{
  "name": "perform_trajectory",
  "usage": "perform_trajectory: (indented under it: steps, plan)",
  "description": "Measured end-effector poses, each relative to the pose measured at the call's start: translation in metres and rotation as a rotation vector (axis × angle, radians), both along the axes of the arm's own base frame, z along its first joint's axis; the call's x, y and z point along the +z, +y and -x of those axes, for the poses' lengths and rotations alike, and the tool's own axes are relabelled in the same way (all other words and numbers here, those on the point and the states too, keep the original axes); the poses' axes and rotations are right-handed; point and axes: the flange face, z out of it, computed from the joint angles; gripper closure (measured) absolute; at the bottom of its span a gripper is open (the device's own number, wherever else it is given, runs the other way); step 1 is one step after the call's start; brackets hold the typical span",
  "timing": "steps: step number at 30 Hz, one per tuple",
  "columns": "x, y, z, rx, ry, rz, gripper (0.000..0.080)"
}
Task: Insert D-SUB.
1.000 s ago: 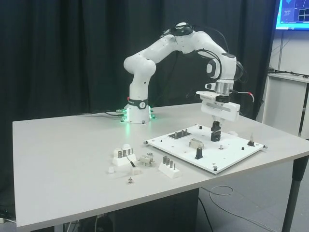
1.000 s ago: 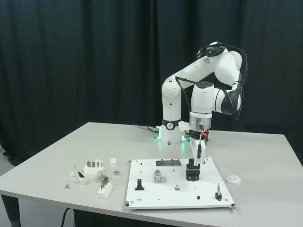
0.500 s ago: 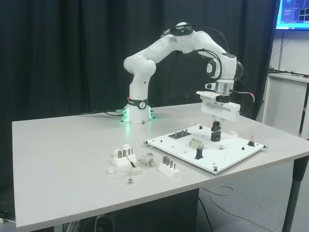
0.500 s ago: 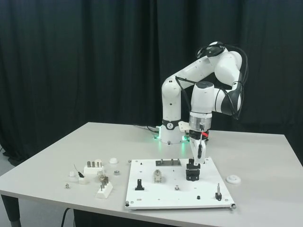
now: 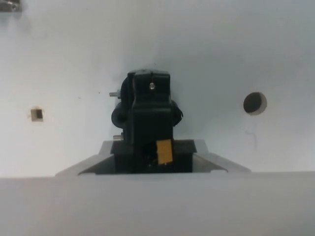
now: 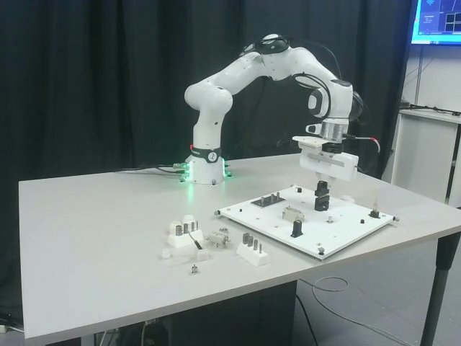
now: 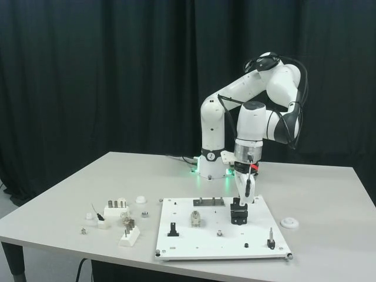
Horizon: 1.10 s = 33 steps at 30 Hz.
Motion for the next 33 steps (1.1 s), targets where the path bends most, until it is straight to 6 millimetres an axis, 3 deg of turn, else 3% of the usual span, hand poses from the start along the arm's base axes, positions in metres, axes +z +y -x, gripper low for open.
perform_trajectory:
  steps: [33]
  plan:
    - [0.0, -0.0008, -0.0021, 0.042, 0.002, 0.003, 0.0648]
